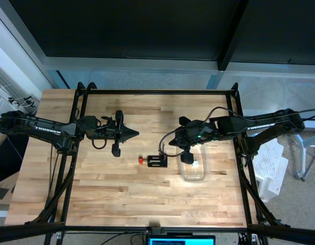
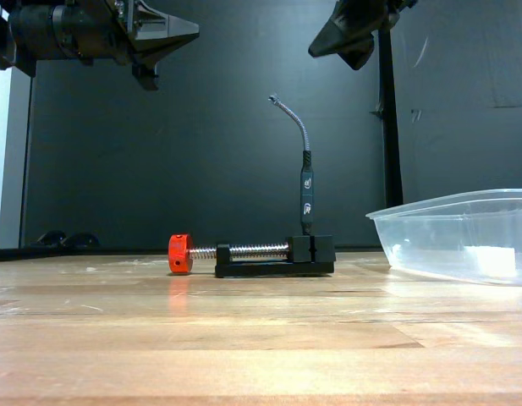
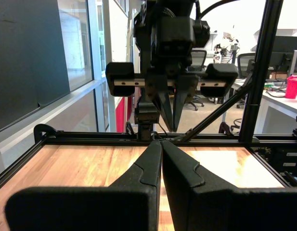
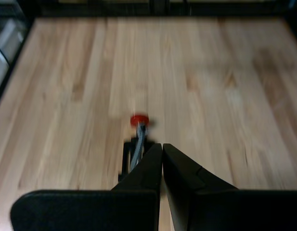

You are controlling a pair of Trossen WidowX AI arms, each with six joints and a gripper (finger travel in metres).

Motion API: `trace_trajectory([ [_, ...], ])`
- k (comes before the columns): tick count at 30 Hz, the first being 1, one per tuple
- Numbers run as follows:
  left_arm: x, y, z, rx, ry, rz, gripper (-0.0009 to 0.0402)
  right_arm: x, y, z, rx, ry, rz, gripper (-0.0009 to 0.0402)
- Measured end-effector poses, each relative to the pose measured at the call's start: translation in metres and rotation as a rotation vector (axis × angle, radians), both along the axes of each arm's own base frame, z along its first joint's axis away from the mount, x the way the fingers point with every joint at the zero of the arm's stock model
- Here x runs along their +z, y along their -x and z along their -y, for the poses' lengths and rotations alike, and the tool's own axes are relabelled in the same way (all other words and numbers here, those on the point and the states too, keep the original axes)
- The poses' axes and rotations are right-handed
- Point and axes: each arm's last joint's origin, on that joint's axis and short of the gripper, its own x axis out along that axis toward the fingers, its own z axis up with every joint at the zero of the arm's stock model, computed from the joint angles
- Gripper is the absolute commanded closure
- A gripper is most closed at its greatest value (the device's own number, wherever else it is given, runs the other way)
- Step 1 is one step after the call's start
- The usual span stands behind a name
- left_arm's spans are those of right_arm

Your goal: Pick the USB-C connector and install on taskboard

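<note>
Clock bearings are read in the high view, 12 o'clock pointing away from the near edge.

- USB-C connector (image 2: 306,193): a dark plug body stands upright in the taskboard (image 2: 273,269), at the 3 o'clock end. A short braided lead (image 2: 293,120) curves off its top. It touches no pincer. It looks seated, but how deep it sits cannot be told.
- Taskboard (image 1: 157,162): lies flat on the tabletop (image 1: 121,194) near the middle, with its red-orange knob (image 2: 180,254) at the 9 o'clock end.
- Clear tray (image 2: 430,233): just beside the block at 3 o'clock and not touching it. It holds a small white piece (image 2: 497,260). No other dark plug shows in it or on the wood.
- Right pincer (image 4: 162,144): fingers together with nothing between them. It hangs well above the tabletop at about 1 o'clock of the block, angled down toward it. Its wrist view shows the knob and lead just past the fingertips.
- Left pincer (image 3: 161,142): fingers together and empty. It sits high at about 10 o'clock of the block, tip pointing to 3 o'clock, well apart from everything.

Judgement: pick and insertion look done, so the step in hand is the check or the pull-away.

Next move: if seating is in doubt, bring the right pincer straight down over the plug body and press along its axis. Keep off the lead so the plug does not tip. Otherwise park both arms.
</note>
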Motion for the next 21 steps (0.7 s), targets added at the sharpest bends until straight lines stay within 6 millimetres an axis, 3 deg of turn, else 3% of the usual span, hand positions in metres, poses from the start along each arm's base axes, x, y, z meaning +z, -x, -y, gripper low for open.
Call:
trace_trajectory([
  [11, 0.0, 0.0, 0.0, 0.0, 0.0, 0.0, 0.0393, -0.021, 0.042, 0.016, -0.025, 0.004, 0.351, 0.0393],
  [21, 0.0, 0.0, 0.0, 0.0, 0.0, 0.0, 0.0393, -0.036, 0.057, 0.027, -0.003, -0.025, 0.549, 0.0393],
])
